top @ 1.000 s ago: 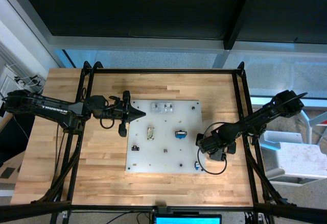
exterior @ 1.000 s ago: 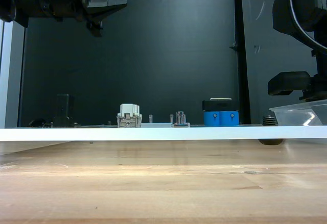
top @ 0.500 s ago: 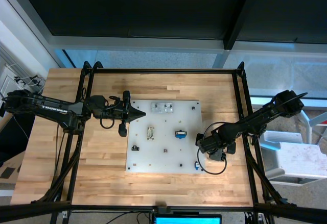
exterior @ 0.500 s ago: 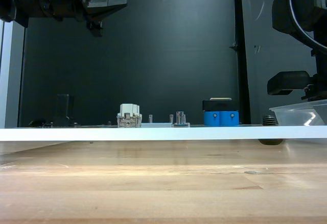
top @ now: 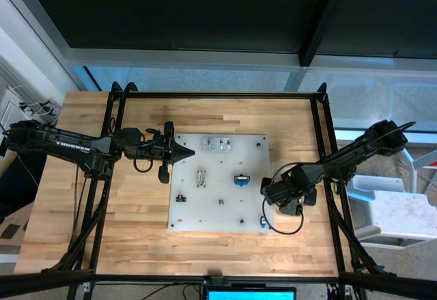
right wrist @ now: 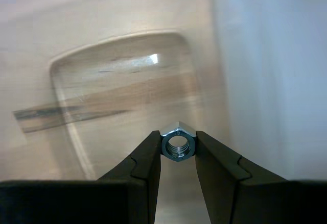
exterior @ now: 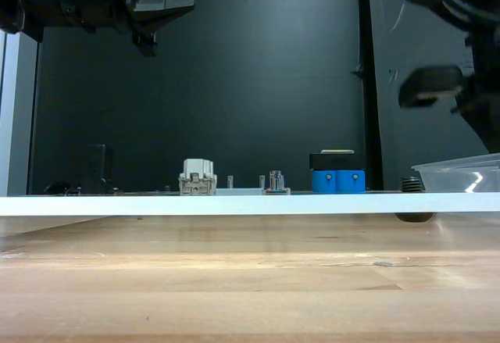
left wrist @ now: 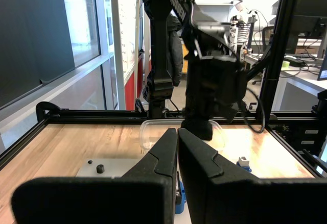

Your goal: Pick the M12 fastener and fasten on the M12 threads

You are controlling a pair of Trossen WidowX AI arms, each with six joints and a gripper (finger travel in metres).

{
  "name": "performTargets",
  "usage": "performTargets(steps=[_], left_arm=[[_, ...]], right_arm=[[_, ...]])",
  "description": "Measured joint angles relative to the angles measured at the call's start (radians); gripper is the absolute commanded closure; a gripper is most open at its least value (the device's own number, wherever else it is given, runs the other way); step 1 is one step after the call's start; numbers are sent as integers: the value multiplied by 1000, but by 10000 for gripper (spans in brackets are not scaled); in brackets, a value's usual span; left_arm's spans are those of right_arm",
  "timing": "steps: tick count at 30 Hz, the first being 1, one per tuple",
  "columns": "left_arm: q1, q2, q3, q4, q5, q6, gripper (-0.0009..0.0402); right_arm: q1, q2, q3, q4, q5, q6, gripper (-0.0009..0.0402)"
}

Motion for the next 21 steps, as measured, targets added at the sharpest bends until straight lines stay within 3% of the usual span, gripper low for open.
performTargets(steps=[7, 11, 16, 21], left_arm=[[0, 0, 0, 0, 0, 0, 393], [0, 0, 0, 0, 0, 0, 393], [0, 0, 0, 0, 0, 0, 393], [0, 0, 0, 0, 0, 0, 393]], right_arm=[[0, 28, 169, -113, 1, -35, 366], [0, 88, 271, -151, 1, -103, 365], [1, 189, 407, -196, 1, -273, 365], [2, 303, 541, -227, 2, -296, 365]])
